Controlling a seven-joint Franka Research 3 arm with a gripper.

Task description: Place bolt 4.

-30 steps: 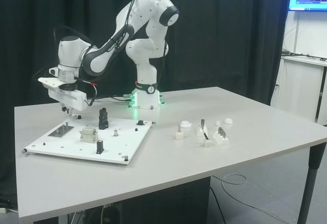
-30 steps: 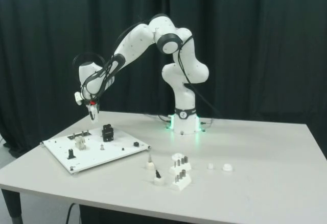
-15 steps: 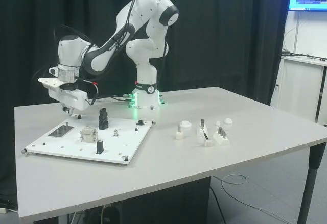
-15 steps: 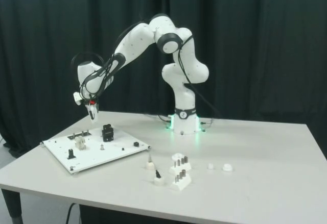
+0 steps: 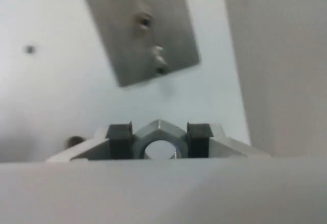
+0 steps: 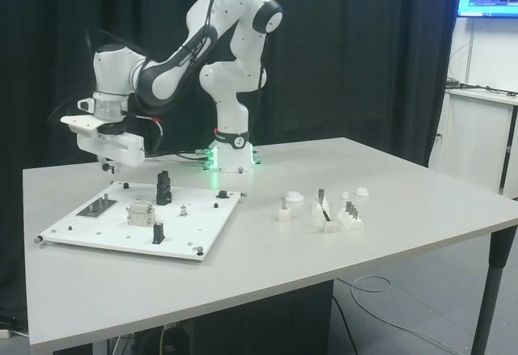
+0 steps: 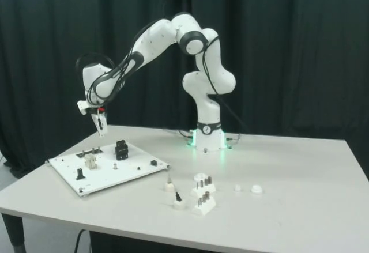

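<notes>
Bolt [image 5: 160, 141] sits pinched between the two black fingertips [image 5: 119, 138] of the hand [image 5: 159, 140]; its hexagonal head faces the wrist camera. Hand [image 6: 112, 161] hangs in the air above the far left corner of the white board [image 6: 202, 224], clear of it. Directly below, on the board, lies a grey metal plate [image 5: 138, 27] with small holes. Board rests on the grey desk [image 6: 267, 250]. Well apart on the desk stand small white holders [image 6: 340, 216] with grey pins.

Even bright room light, soft shadows, wrist view blurred, perhaps defocused
</notes>
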